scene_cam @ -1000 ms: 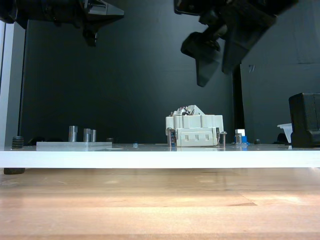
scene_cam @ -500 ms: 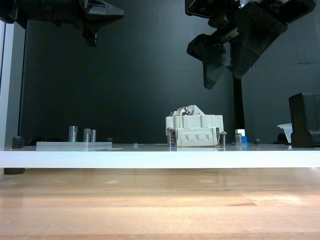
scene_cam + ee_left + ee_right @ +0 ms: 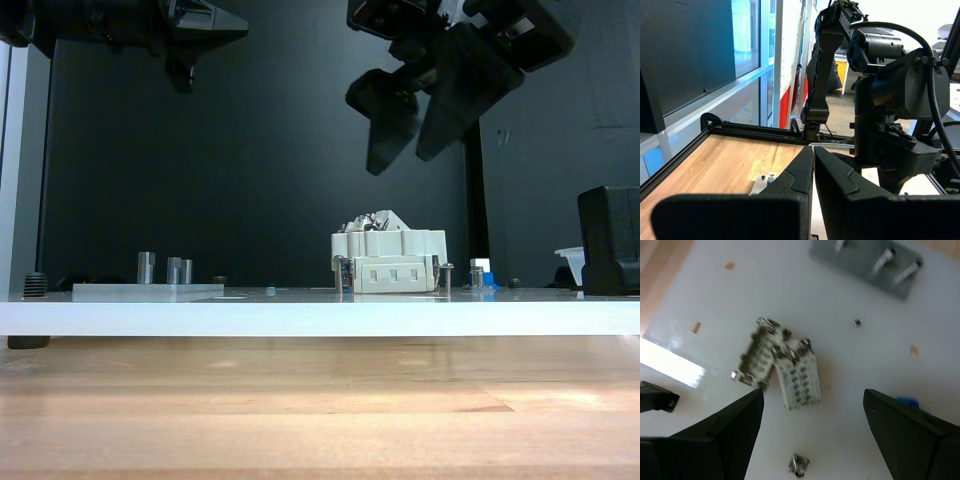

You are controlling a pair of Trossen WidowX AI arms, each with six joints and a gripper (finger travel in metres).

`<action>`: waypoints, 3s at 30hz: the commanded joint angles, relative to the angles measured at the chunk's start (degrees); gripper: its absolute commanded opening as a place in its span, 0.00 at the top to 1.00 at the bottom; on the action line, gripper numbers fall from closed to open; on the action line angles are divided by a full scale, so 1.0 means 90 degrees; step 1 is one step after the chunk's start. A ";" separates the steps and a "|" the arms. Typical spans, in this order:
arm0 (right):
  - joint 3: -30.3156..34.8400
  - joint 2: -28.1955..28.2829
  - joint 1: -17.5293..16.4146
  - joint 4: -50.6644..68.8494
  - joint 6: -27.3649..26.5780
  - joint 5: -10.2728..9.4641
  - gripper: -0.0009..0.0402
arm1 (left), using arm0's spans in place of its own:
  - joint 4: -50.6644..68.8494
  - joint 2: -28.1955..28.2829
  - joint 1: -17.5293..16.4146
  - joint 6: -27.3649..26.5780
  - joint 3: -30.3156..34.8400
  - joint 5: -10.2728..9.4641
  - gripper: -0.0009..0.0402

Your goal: Pick the HAN10E connector and install in the HAN10E hub

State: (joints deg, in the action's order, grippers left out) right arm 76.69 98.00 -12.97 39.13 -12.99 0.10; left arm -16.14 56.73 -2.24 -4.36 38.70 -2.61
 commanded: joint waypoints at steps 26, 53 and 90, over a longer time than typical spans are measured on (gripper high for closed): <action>-0.0505 0.0398 0.0289 -0.0848 -0.0721 -0.0855 0.30 | 0.0090 0.0000 -0.0002 0.0002 0.0002 0.0002 0.98; -0.0505 0.0767 0.0459 -0.1049 -0.1003 -0.1192 0.38 | 0.0097 0.0000 0.0000 0.0002 0.0000 0.0002 0.98; -0.0566 0.0760 0.0495 -0.1059 -0.1287 -0.1195 0.82 | 0.0097 0.0000 0.0000 0.0002 -0.0007 0.0002 0.98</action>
State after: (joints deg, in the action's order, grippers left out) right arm 71.61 104.90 -8.49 29.26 -24.64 -10.70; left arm -15.27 56.73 -2.24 -4.34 38.65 -2.61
